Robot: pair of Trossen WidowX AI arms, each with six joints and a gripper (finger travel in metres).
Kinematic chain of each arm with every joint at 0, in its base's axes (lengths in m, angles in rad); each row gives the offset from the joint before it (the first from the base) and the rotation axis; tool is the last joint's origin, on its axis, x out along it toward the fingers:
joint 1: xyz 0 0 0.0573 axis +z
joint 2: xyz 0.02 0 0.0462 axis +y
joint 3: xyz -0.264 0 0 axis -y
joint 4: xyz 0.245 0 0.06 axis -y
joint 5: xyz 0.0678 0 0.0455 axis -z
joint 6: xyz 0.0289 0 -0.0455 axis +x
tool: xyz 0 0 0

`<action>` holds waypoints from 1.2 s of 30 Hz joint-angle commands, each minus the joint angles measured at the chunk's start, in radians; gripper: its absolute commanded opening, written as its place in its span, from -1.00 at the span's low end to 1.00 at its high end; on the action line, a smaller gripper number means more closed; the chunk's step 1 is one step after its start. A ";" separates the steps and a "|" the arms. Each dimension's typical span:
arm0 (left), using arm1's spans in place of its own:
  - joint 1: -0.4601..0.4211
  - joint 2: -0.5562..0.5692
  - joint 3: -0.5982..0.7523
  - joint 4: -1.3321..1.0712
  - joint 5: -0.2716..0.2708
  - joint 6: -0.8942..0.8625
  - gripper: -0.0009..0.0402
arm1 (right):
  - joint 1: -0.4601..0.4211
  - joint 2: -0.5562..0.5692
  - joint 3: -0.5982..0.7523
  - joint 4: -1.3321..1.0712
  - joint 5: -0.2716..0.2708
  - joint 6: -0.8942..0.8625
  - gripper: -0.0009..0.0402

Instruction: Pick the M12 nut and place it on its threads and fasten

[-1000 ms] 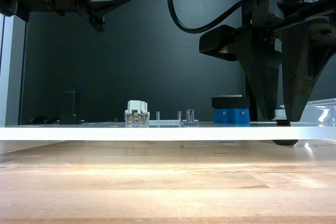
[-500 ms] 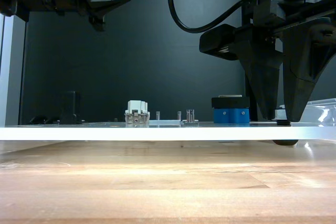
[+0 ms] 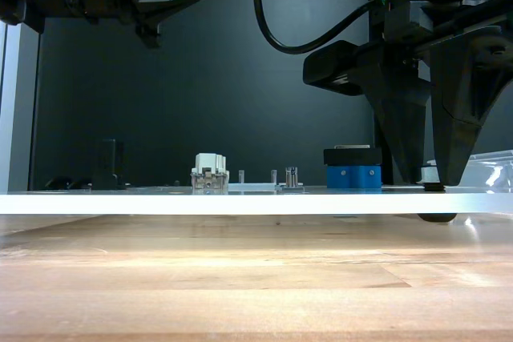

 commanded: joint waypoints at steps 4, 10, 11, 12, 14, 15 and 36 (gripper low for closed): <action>0.000 0.000 0.000 0.000 0.000 0.000 -0.96 | 0.002 0.000 0.000 0.004 -0.005 0.003 -0.51; 0.000 0.000 0.000 0.000 0.000 0.000 -0.96 | 0.002 -0.002 0.000 0.003 -0.006 0.003 -0.39; 0.000 0.000 0.000 0.000 0.000 0.000 -0.96 | 0.003 -0.003 0.000 0.000 -0.006 0.003 -0.38; 0.000 0.000 0.000 0.000 0.000 0.000 -0.96 | 0.003 -0.006 0.000 -0.002 -0.005 0.003 -0.37; 0.000 0.000 0.000 0.000 0.000 0.000 -0.96 | 0.003 -0.012 0.000 -0.005 -0.005 -0.003 -0.36; 0.000 0.000 0.000 0.000 0.000 0.000 -0.96 | 0.003 -0.018 0.000 -0.007 -0.005 -0.006 -0.36; 0.000 0.000 0.000 0.000 0.000 0.000 -0.96 | 0.002 -0.204 0.000 -0.200 0.129 -0.799 -0.45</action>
